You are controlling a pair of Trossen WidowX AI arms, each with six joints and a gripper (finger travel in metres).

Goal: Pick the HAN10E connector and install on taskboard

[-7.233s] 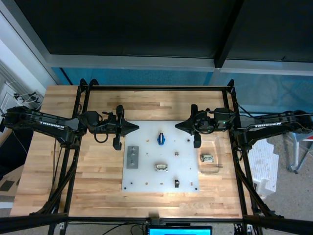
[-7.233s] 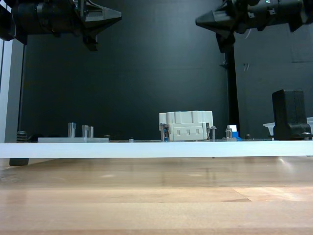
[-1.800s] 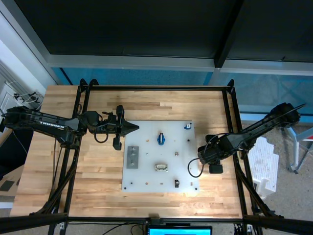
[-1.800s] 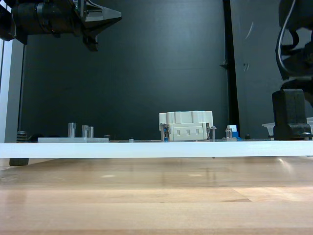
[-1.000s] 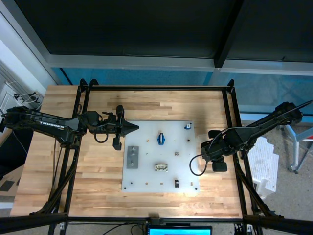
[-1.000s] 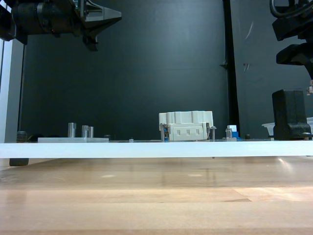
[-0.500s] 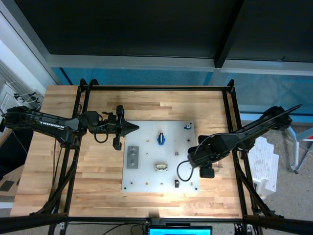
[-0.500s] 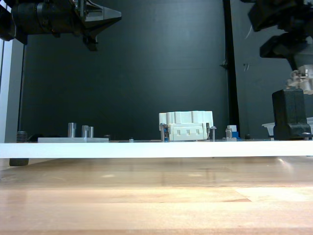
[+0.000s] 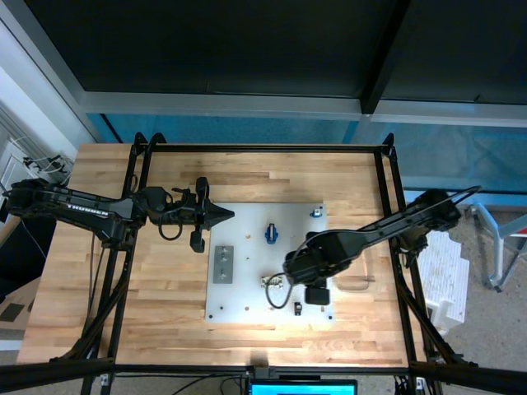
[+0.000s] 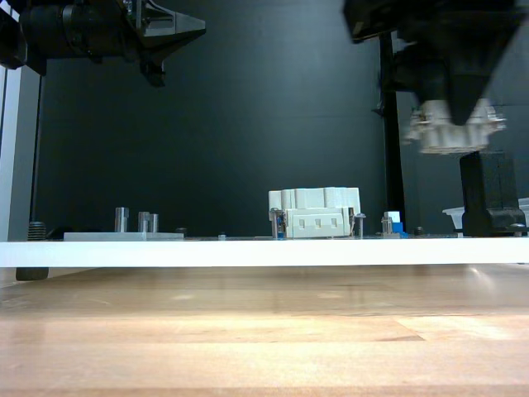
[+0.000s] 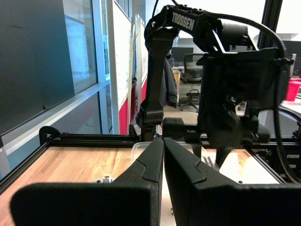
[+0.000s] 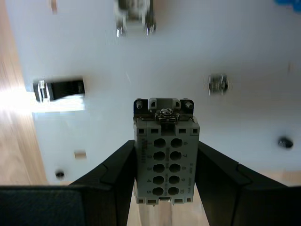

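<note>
Wooden bench (image 9: 123, 288), black-framed, dark wall behind, carries one white taskboard (image 9: 247, 309). Two grippers: left gripper (image 9: 222, 214) pressed closed, hanging over the board's far-left corner; right gripper (image 12: 165, 157) clamps the HAN10E connector (image 10: 453, 131) above the board, near one mounted beige block (image 9: 272, 281).

It was a robotics lab in an office building. A wooden table (image 9: 165, 313) stood in a black metal frame (image 9: 263, 149). The left gripper (image 9: 221, 214) hung closed by the white board's (image 9: 247, 309) far left corner, and the right gripper (image 12: 165, 155) clamped a connector (image 12: 165, 160) above the board. Behind were an office chair (image 11: 190, 89) and tall windows (image 11: 80, 52).
</note>
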